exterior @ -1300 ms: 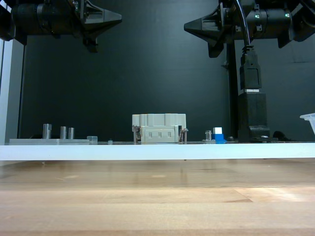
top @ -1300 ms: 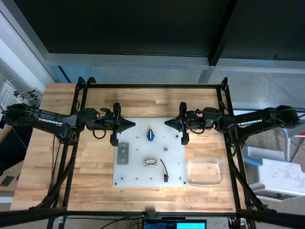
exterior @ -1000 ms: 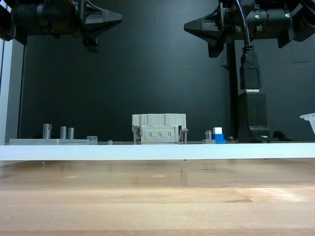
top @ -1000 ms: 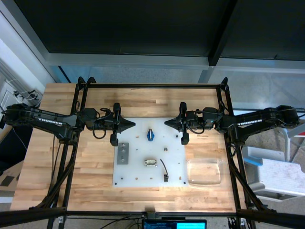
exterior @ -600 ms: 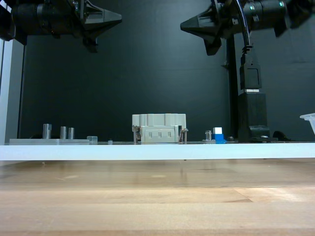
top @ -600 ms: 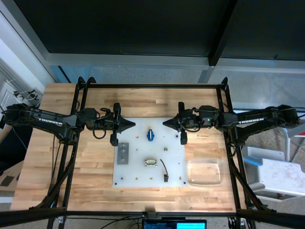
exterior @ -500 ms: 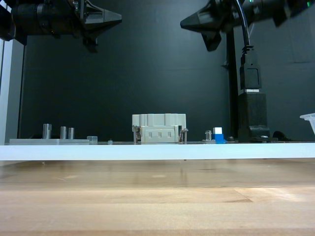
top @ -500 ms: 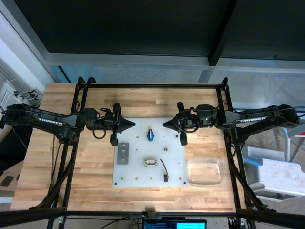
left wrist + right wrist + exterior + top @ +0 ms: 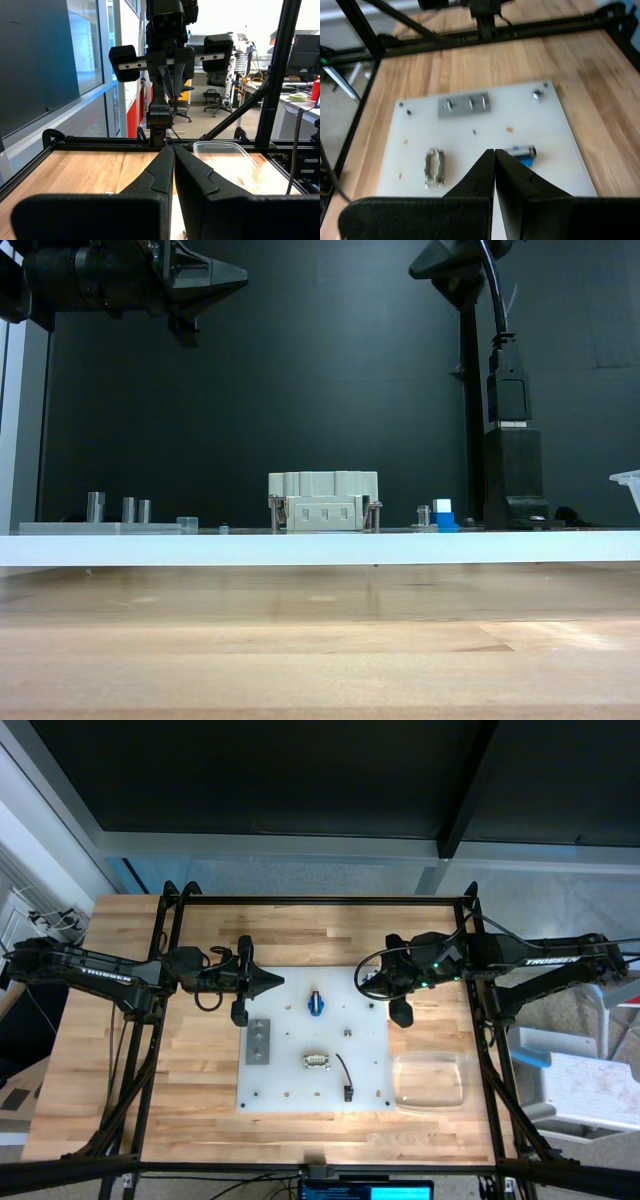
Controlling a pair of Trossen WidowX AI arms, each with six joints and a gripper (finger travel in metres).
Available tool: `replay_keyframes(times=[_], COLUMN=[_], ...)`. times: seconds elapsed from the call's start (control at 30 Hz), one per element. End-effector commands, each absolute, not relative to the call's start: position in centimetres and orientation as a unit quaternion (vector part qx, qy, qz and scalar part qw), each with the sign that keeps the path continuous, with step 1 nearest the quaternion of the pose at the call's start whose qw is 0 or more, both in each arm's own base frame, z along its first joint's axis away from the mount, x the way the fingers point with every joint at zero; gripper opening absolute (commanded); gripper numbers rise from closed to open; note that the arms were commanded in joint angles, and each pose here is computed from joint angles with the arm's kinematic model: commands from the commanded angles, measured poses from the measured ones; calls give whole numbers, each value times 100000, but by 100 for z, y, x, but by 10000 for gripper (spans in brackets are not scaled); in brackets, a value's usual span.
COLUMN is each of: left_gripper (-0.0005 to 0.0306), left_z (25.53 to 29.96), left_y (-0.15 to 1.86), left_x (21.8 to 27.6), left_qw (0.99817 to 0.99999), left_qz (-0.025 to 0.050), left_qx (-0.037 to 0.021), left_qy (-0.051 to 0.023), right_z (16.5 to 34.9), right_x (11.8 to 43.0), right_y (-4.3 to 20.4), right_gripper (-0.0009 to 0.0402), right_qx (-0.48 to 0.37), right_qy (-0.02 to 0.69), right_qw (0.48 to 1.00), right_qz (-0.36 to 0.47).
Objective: Remove the USB connector from the USB hub and place in the container
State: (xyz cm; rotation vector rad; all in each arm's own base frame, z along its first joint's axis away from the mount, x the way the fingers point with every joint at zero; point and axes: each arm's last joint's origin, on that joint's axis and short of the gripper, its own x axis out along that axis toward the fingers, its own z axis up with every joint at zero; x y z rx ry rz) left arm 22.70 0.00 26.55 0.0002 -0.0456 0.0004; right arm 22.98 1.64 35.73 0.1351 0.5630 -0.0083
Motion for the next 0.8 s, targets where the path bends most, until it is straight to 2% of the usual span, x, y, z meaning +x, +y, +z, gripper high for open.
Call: replay_keyframes(times=[0.03, 0.27, 0.53, 0.8], left_gripper=[1, 1, 1, 1], left_z=[2657, 2657, 2657, 2657], left_y=[0, 0, 0, 1], left_x=[2270, 2270, 2270, 2270], left_qw=[99973, 99973, 99973, 99973], left_qz=[19, 19, 19, 38], left_qx=[9, 9, 9, 9], left_qy=[-2317, -2317, -2317, -2317], right_z=[3605, 3583, 3447, 3427], right_x=[2240, 2177, 2278, 2402], right_y=[213, 369, 648, 898], right_gripper=[0, 0, 0, 0], right_qx=[7164, 8199, 7586, 7829], right_qy=[30489, 34661, 39805, 41301], right_qw=[94968, 93438, 91330, 90609], right_qz=[-348, 843, 4097, 4788])
